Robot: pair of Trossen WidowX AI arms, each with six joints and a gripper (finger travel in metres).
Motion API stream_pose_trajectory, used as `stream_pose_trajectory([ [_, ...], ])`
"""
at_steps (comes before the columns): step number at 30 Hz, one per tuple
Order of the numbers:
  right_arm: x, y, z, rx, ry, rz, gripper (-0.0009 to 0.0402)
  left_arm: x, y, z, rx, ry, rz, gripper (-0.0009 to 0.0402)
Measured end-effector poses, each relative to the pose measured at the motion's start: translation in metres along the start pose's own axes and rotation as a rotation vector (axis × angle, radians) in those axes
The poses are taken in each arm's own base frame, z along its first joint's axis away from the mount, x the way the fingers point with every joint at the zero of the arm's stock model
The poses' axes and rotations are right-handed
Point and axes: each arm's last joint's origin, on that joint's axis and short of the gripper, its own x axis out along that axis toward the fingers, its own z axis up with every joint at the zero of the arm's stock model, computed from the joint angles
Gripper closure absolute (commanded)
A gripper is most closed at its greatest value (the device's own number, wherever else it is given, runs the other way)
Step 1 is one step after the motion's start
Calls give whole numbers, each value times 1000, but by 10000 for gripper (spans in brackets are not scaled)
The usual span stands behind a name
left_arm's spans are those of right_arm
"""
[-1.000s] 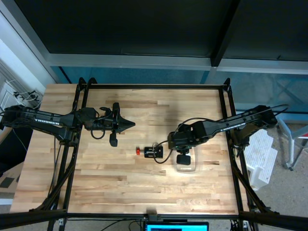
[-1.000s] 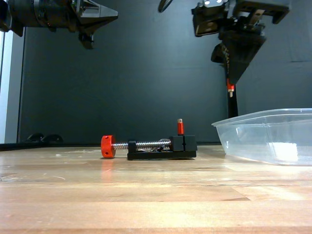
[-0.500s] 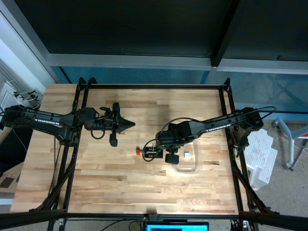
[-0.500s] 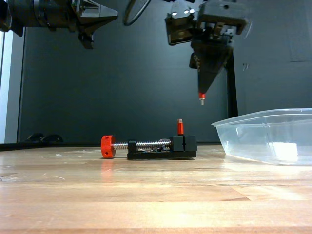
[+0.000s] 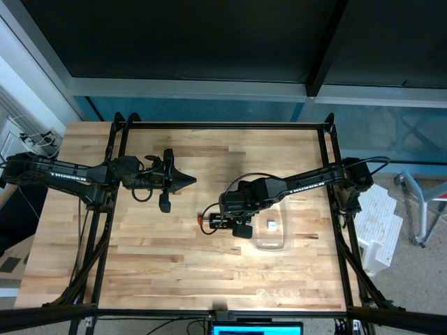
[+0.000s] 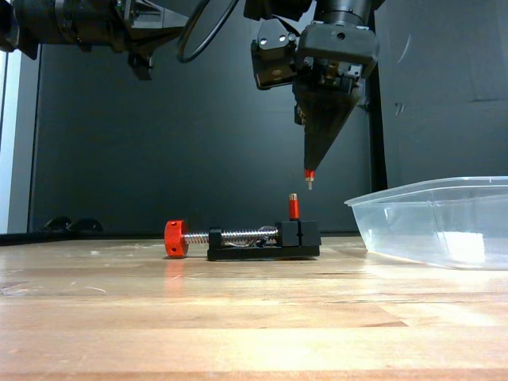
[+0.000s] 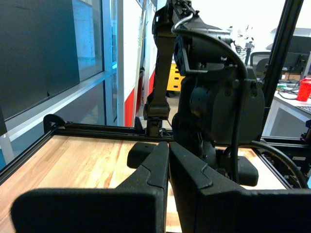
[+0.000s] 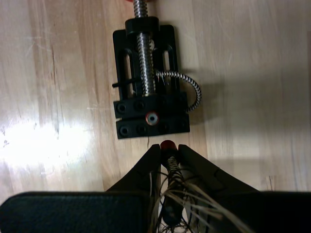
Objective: Pick the rca connector and install on the hub
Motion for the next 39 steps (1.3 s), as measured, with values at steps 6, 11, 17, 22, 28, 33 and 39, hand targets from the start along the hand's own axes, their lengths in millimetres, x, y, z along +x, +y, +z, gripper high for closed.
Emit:
stream_pose_trajectory([
  [6,10,1,3,2,2,0,393,0,0,0,0,0,0,393],
  [11,16,0,4,6,7,-4,393,0,0,0,0,0,0,393],
  [17,18,-2,5,10,2,-4,393,0,0,0,0,0,0,393],
  [22,18,-2,6,9,-10,-5,393,0,0,0,0,0,0,393],
  [28,18,-2,7,9,-19,-24,393,0,0,0,0,0,0,393],
  [33,18,-2,7,10,-21,-24,393,0,0,0,0,0,0,393],
  [39,18,-2,8,10,-26,-22,393,0,0,0,0,0,0,393],
])
